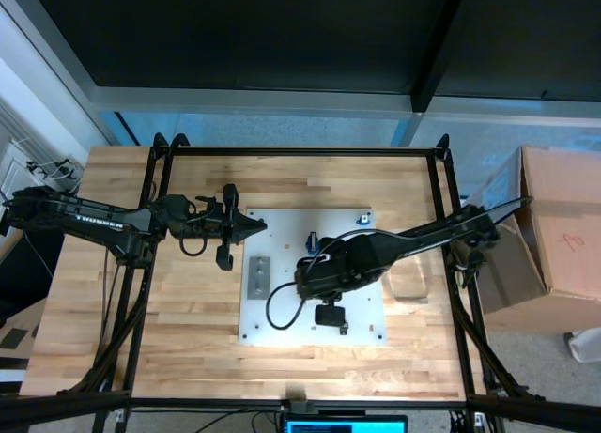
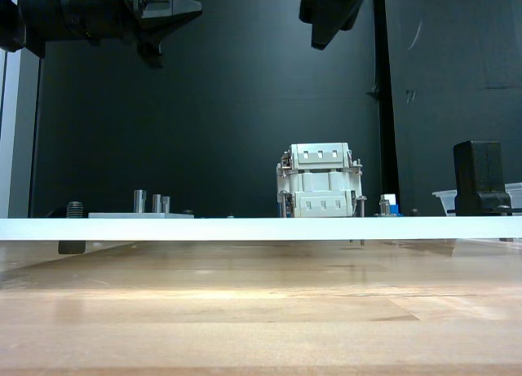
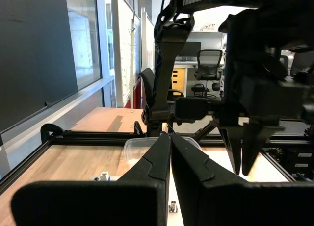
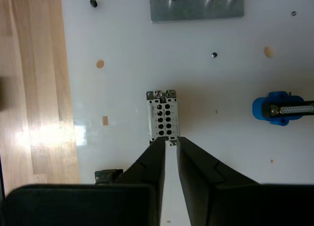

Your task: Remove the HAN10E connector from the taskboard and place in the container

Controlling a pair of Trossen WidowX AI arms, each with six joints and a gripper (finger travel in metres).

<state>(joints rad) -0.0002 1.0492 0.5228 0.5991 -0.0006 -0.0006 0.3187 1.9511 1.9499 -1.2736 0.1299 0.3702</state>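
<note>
Low view: background is black. The left hand and right hand, at the upper edge, read as dark silhouettes. A broad soft glare band crosses the tabletop in the lower half, and the nearest wood is soft. The HAN10E connector is evenly lit and sharp.
High view: light comes from overhead. The wood is bright and the upper frame is dark.
Right wrist view: the white taskboard is nearly overexposed, with a glare patch on the wood.
Left wrist view: the room behind is bright and the near fingers are dark.
</note>
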